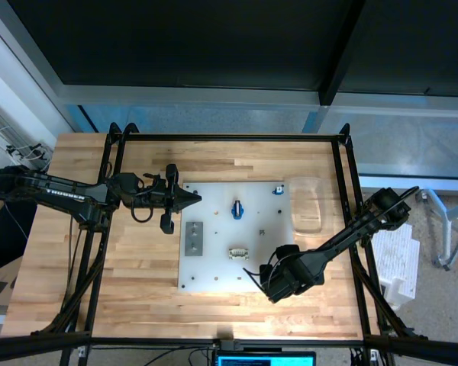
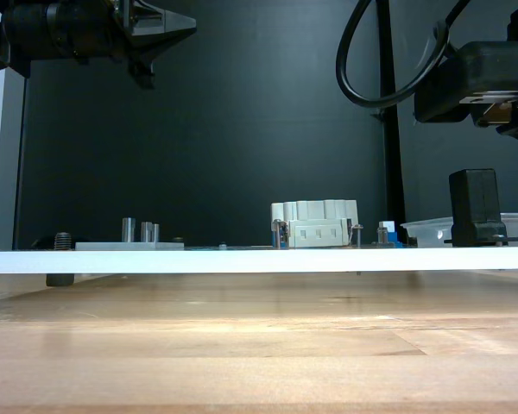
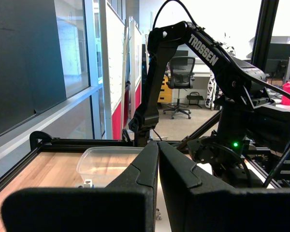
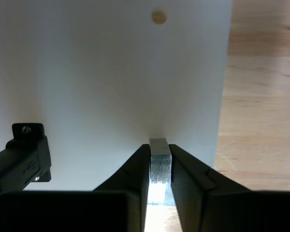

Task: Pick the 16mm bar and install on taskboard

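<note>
Bar (image 4: pixel 159 166), a short piece of bright metal, is pinched between the fingers of my right gripper (image 1: pixel 273 284), both jaws pressed flat against its sides. I hold it end-down over the white taskboard (image 1: pixel 214 229), near the board's near-right corner and just inside the edge where the wooden table (image 1: pixel 137 290) shows. I cannot tell whether its end touches the board. The grey block (image 1: pixel 193 238) with its two holes lies well apart from it, toward my left arm, with the beige connector (image 1: pixel 238 252) roughly between them. My left gripper (image 1: pixel 195 197) hangs high over the board's far-left corner, its jaws closed together on nothing. It points across the board toward the clear tray (image 1: pixel 305 206) beside the far-right edge.
</note>
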Motion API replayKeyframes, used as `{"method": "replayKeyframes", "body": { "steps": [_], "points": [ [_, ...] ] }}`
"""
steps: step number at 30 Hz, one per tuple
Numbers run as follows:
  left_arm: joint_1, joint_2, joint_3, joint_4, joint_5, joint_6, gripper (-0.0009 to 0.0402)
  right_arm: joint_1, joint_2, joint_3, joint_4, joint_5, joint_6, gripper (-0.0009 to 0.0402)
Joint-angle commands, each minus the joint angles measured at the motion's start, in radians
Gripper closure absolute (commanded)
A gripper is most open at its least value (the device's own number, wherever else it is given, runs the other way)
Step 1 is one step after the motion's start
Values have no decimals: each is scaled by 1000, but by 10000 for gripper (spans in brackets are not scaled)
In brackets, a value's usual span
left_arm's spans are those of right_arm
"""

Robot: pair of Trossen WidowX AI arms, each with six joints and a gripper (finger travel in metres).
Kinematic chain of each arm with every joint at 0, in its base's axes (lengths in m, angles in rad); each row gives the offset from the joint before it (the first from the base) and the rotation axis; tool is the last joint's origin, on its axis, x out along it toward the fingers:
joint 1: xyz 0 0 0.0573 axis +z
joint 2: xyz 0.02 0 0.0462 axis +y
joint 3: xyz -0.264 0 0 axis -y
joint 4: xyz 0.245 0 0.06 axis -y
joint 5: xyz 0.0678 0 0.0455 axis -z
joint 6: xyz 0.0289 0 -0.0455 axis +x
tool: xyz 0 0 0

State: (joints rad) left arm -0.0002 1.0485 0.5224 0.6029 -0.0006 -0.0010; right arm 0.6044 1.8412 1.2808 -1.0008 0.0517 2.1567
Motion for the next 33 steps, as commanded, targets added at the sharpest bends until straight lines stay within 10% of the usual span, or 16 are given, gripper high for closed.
{"method": "replayKeyframes", "body": {
  "steps": [1,15,33],
  "points": [
    [0,0,0,0,0,0,393,0,-6,5,1,1,0,291],
    [0,0,0,0,0,0,393,0,-69,14,-14,8,-2,151],
    [0,0,0,0,0,0,393,-2,-147,111,-201,39,-17,146]
  ]
}}
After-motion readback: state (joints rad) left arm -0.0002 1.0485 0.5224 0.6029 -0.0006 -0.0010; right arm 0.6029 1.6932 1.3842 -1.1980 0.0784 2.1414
